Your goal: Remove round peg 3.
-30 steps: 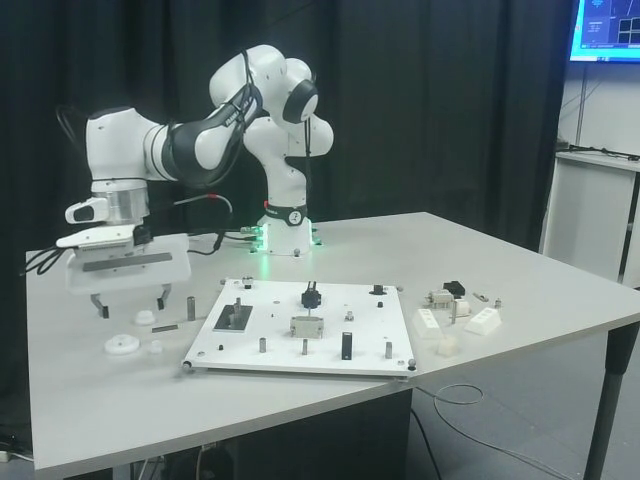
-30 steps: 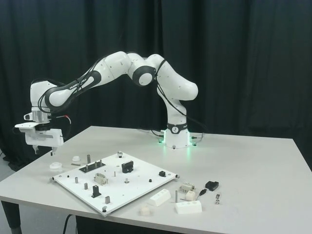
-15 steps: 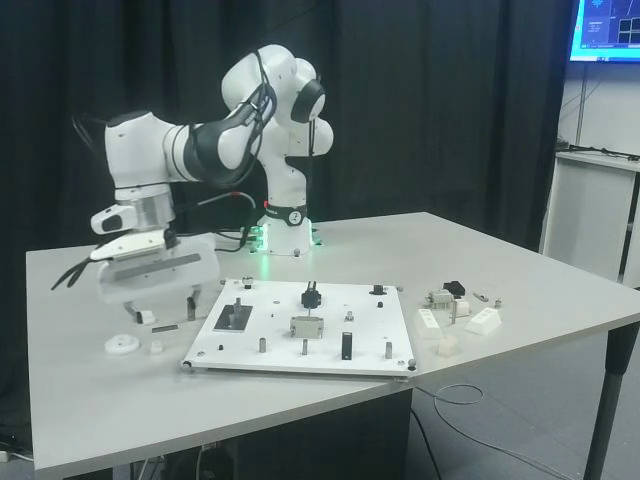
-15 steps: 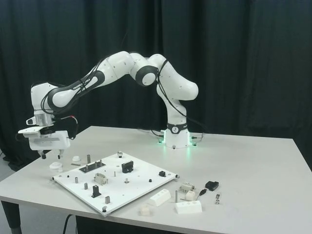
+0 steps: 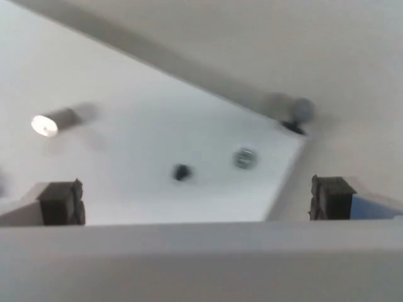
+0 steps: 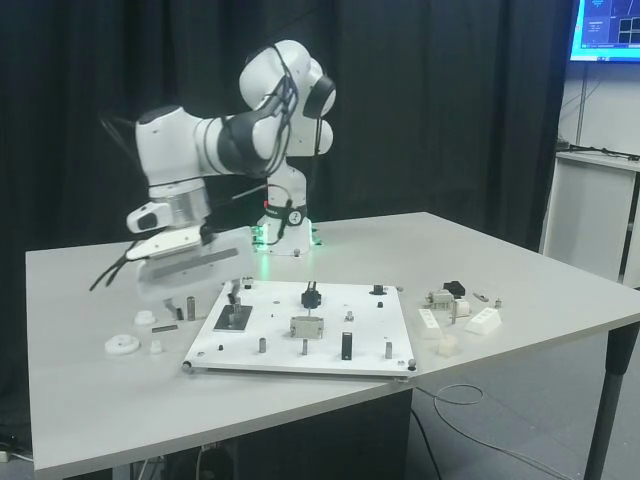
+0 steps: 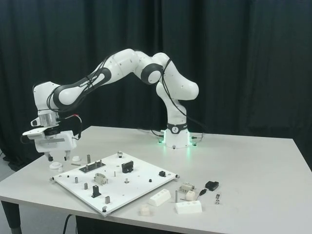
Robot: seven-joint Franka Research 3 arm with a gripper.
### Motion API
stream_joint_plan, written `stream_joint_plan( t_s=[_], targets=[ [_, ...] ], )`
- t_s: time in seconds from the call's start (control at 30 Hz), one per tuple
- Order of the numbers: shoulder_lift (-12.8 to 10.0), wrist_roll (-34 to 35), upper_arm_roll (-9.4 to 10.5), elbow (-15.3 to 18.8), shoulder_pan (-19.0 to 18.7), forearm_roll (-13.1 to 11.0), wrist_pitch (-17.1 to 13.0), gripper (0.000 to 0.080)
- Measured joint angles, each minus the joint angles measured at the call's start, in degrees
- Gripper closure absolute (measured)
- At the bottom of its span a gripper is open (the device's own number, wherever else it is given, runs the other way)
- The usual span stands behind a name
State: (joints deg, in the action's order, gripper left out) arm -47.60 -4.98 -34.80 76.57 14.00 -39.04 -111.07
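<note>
The gripper (image 7: 56,157) is held above the left corner of the white board (image 7: 141,184). Its fingers (image 5: 61,202) are spread wide, and nothing is held.

Gripper (image 7: 55,157) now closer to white board (image 7: 141,187), above its near corner instead of out past table (image 7: 253,161) edge; arm (image 7: 112,73) higher.

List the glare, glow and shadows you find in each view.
Wrist view: the top of the upright peg glares white; a soft shadow lies beside it on the board. First room view: green glow at the arm base, a lit screen above. Second room view: the same green glow.
</note>
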Motion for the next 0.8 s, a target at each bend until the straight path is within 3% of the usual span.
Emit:
stream_joint_plan(
  t_s=[0.27,0.5,0.8],
  targets=[
    [0.44,6.09,-1.42,0.73,-4.51,1.11,-0.02,0.0003],
    [0.45,12.69,-3.30,2.26,-8.55,5.12,-0.09,0.0003],
    [0.45,23.13,-3.29,4.30,-10.91,8.71,-1.60,0.0003]
  ],
)
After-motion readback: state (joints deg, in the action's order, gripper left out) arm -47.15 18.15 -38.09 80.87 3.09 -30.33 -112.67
